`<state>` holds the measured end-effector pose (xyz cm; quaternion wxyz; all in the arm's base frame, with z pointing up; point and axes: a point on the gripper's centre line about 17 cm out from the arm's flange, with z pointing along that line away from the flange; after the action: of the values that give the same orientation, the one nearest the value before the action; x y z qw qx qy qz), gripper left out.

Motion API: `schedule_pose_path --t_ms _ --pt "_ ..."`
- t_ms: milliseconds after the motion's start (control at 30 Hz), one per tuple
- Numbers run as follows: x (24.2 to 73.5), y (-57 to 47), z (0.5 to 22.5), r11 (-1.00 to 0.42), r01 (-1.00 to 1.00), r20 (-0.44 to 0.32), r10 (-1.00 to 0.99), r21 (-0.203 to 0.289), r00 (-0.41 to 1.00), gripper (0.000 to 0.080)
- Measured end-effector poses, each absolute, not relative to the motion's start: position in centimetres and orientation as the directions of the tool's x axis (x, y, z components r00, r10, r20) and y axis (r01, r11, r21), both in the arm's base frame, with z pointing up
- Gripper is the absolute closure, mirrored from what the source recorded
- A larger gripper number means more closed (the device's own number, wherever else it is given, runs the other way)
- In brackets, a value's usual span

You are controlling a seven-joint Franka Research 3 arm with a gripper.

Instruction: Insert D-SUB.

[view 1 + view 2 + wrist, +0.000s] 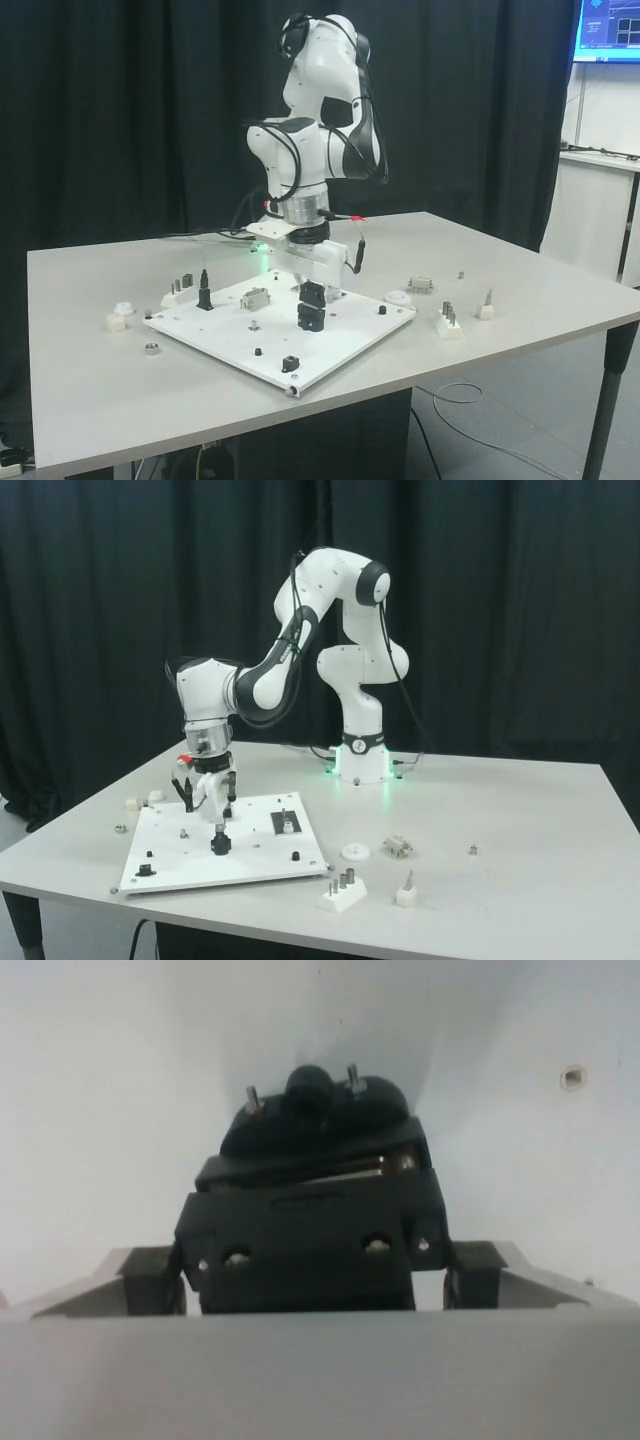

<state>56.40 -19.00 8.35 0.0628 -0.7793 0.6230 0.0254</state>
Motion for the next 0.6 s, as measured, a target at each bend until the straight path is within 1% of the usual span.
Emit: schedule_pose_path --t_ms 600 --pt "56.2 -18.58 8.13 -0.231 -0.971 -0.114 -0.965 -0.068 0.238 0.0234"
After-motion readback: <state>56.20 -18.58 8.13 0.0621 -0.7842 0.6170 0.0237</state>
